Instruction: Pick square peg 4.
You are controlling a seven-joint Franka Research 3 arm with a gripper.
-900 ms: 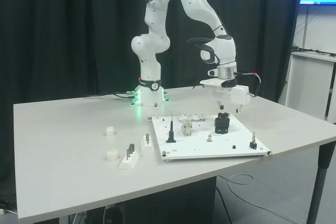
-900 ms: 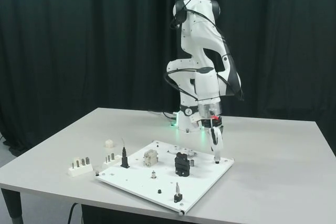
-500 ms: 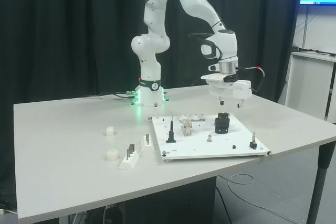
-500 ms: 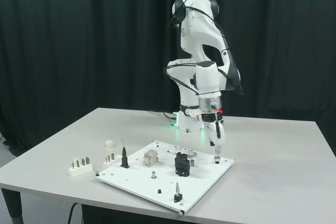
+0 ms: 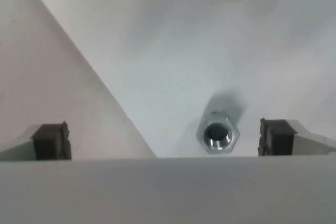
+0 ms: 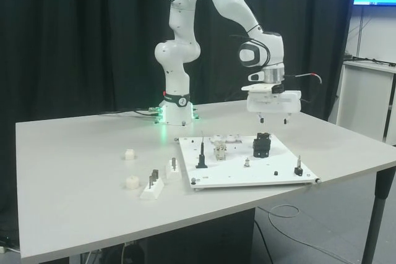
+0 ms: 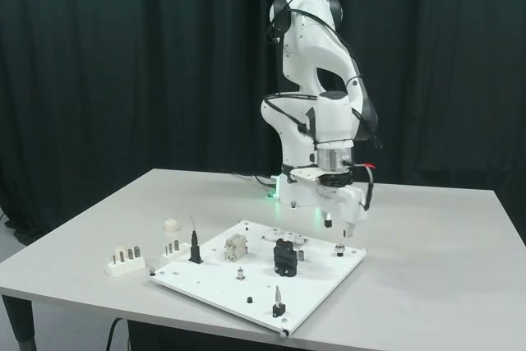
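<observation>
The white arm (image 6: 213,4) reaches from its base at the back of the grey surface (image 6: 74,171) out over the white board (image 6: 244,165) that lies toward the surface's right front part. The pincer (image 6: 273,119) hangs in the air above the board's far right corner, touching nothing, its two fingers spread wide apart with nothing between them; in the second room view the pincer (image 7: 336,226) hovers just above a small metal post (image 7: 338,250) standing near that corner. From the wrist, the black pads (image 5: 51,141) sit far apart at either side, and a hollow grey hexagonal post (image 5: 217,136) stands upright on the board (image 5: 220,51) between them, much nearer one pad than the other; the board's edge runs slantwise, with the surface (image 5: 37,77) beyond it. On the board stand a black block (image 6: 261,145) near the middle, a thin black rod on a foot (image 6: 202,153) toward the left edge, a small metal part (image 6: 219,151) beside it, and a short post (image 6: 298,167) near the front right corner. Off the board, close to its left front corner, a white holder (image 6: 153,187) carries several small upright pegs (image 6: 151,178), with a second small holder (image 6: 173,168) just beside it; which of these is square peg 4 cannot be told, but all of them stand well apart from the pincer. Two small white pieces (image 6: 130,154) (image 6: 130,182) lie further left on the surface.
</observation>
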